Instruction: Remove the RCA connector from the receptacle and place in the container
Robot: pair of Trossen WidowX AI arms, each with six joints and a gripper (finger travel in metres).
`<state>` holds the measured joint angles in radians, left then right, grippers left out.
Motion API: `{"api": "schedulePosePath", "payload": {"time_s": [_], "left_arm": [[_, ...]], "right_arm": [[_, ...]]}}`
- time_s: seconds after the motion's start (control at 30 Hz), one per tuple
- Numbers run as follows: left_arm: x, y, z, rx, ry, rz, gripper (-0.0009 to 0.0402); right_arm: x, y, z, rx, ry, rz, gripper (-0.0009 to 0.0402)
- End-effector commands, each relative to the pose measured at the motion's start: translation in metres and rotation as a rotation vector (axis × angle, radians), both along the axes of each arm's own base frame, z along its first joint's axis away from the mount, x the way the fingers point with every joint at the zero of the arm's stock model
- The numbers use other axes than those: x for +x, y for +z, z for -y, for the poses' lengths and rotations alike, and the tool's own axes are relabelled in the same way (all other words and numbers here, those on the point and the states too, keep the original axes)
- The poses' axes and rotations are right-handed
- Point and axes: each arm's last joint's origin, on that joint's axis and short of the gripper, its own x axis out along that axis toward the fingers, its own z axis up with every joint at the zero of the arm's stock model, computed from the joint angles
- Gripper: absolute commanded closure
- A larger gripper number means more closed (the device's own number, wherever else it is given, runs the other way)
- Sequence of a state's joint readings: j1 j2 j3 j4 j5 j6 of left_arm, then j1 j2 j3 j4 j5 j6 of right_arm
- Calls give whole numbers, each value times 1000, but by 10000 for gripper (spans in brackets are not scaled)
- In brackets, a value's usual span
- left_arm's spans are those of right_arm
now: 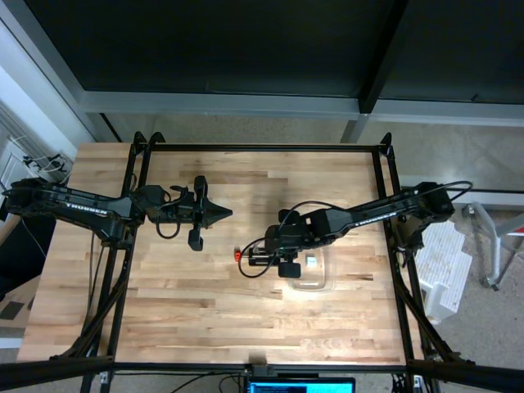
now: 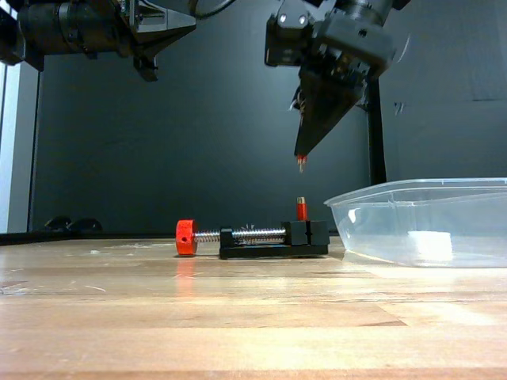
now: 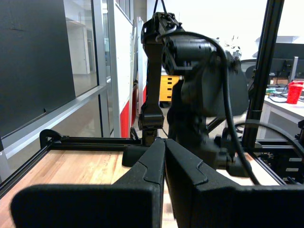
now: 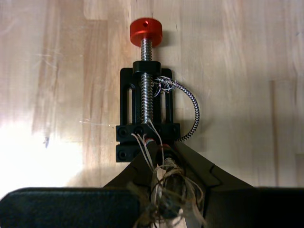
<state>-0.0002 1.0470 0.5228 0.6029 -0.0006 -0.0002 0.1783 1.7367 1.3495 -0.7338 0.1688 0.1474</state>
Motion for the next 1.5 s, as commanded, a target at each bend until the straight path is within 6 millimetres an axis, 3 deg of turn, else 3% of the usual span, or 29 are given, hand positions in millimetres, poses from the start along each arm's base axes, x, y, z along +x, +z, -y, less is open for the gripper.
{"api": "schedulePosePath", "payload": {"time_s": [0.03, 0.23, 0.83, 1.5], "left_arm": [[0, 0, 0, 0, 0, 0, 393], [0, 0, 0, 0, 0, 0, 393], [0, 0, 0, 0, 0, 0, 393], [0, 0, 0, 0, 1, 0, 393]], "right_arm": [[-4, 8, 0, 7, 2, 15, 391], [-9, 18, 1, 12, 2, 44, 391], [-15, 19, -2, 13, 13, 43, 391], [-83, -10, 10, 7, -62, -30, 391]]}}
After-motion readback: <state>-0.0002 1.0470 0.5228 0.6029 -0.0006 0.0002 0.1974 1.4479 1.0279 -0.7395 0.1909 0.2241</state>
